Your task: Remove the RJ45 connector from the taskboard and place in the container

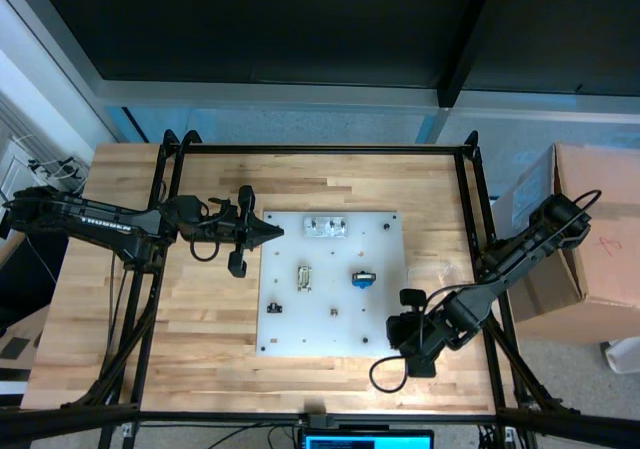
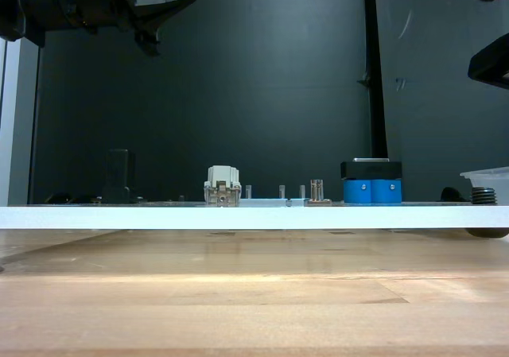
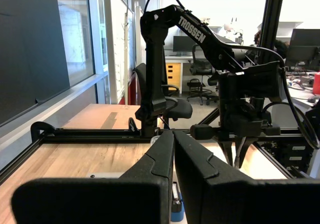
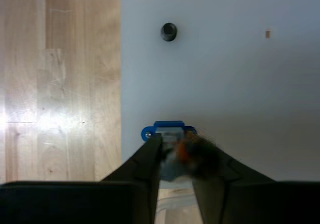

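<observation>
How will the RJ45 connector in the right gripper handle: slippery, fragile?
Held in the right gripper, raised over the near-right corner of the taskboard, the RJ45 connector looks small, clear plastic: probably light and stiff, possibly slick between the fingers. Hard squeezing might crack it. The left gripper, shut, hovers by the board's left edge.

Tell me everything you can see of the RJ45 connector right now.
The RJ45 connector is a small clear-plastic body with an orange patch. It is held between the fingers of the right gripper, which hangs raised over the near right edge of the white board, clear of its blue seat. Its tilt cannot be told. The left gripper, fingers shut, hangs raised over the board's far left edge, apart from it.
</observation>
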Robot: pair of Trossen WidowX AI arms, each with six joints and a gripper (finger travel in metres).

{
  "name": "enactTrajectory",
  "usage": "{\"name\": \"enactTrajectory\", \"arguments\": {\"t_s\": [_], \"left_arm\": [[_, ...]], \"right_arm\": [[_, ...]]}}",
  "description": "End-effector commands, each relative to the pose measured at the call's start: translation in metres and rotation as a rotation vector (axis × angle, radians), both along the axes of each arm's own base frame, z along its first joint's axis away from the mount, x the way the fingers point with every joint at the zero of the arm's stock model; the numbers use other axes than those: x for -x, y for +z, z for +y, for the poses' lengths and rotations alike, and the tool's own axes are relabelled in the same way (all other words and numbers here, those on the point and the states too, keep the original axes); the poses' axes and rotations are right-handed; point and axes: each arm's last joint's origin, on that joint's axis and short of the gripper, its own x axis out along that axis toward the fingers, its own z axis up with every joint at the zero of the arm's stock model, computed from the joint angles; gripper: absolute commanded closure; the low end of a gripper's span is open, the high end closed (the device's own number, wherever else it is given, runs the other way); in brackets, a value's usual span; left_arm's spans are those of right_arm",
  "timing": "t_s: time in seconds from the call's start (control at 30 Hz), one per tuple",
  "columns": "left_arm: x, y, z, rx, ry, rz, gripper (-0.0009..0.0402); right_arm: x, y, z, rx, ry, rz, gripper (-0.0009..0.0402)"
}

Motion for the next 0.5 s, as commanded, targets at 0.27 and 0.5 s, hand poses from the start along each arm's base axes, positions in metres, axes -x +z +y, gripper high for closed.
{"name": "enactTrajectory", "arguments": {"t_s": [0.27, 0.5], "left_arm": [[-0.0001, 0.0, 0.0, 0.0, 0.0, 0.0, 0.0393], [-0.0001, 0.0, 0.0, 0.0, 0.0, 0.0, 0.0393]], "right_arm": [[0.0001, 0.0003, 0.0008, -0.013, 0.004, 0.003, 0.0394], [0.0005, 0.0079, 0.0007, -0.026, 0.007, -0.014, 0.0393]]}}
